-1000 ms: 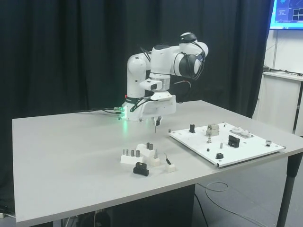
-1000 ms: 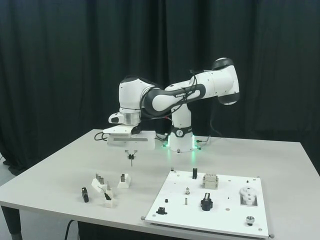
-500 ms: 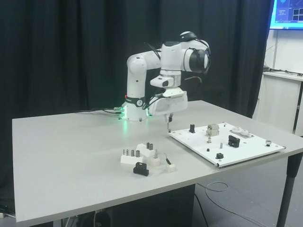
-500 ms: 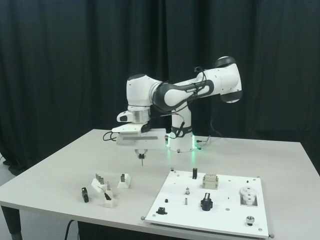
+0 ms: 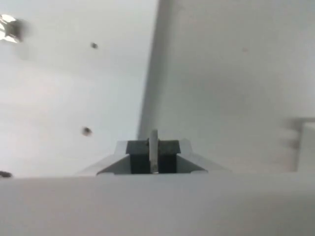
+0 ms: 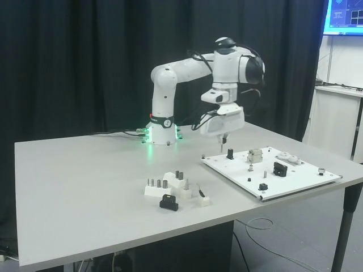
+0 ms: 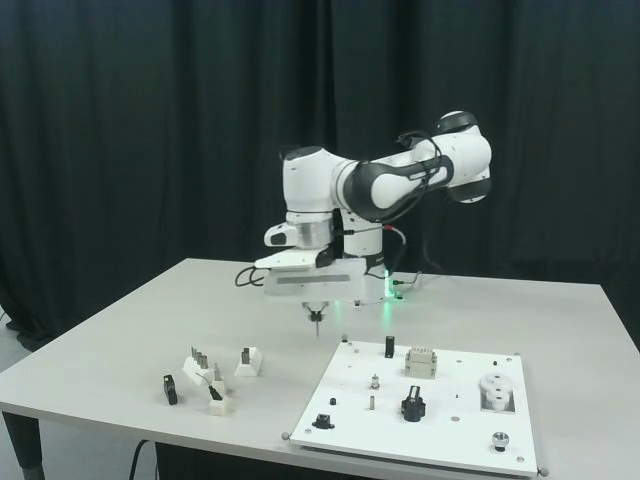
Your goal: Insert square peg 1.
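Observation:
My gripper (image 6: 224, 136) hangs above the table at the corner of the white board (image 6: 295, 177) nearest the arm's base. It is shut on a thin grey square peg (image 6: 225, 140) that points straight down. In the second room view the gripper (image 7: 316, 311) and the peg (image 7: 316, 320) hover just off the board's (image 7: 440, 430) far left corner. The wrist view shows the peg (image 5: 153, 141) pinched between the black fingers (image 5: 138, 157), with the board's edge running underneath and the board (image 5: 74, 98) on one side.
The board carries a black upright part (image 6: 230, 153), a grey connector (image 6: 254, 156), a black knob (image 6: 279, 169) and a white round part (image 6: 289, 157). White holders (image 6: 167, 184) with several pegs and a black clip (image 6: 168, 202) sit on the table's front.
The arm has swung from above the peg holders toward the white board, carrying the peg with it. The gripper has stayed shut on it.

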